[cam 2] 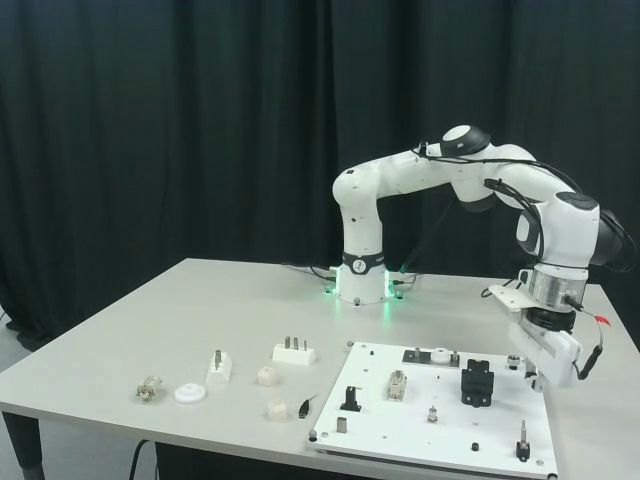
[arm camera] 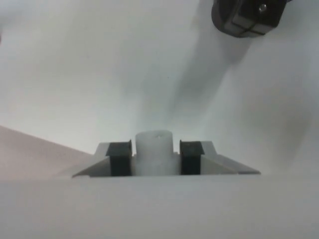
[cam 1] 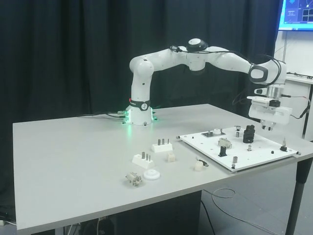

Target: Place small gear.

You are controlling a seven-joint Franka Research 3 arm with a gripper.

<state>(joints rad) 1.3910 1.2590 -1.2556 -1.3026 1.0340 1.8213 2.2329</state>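
Observation:
In the wrist view a small white gear (arm camera: pixel 154 148) with a round hub sits between the two black pads (arm camera: pixel 119 158). My gripper (arm camera: pixel 155 158) is shut on it. From the room cameras the gripper (cam 1: pixel 269 126) (cam 2: pixel 536 378) hangs a little above the far right part of the white assembly board (cam 1: pixel 254 155) (cam 2: pixel 400 432). In those views the fingers hide the gear. A black block (arm camera: pixel 245 17) (cam 1: pixel 249 133) (cam 2: pixel 476 382) stands on the board close to the gripper.
The board carries several small pegs and fixtures. On the grey table beside it lie a large white gear (cam 1: pixel 152 175) (cam 2: pixel 190 393), two white blocks with pins (cam 1: pixel 163 145) (cam 1: pixel 143 159) and several small parts. The arm's base (cam 1: pixel 139 115) stands at the back.

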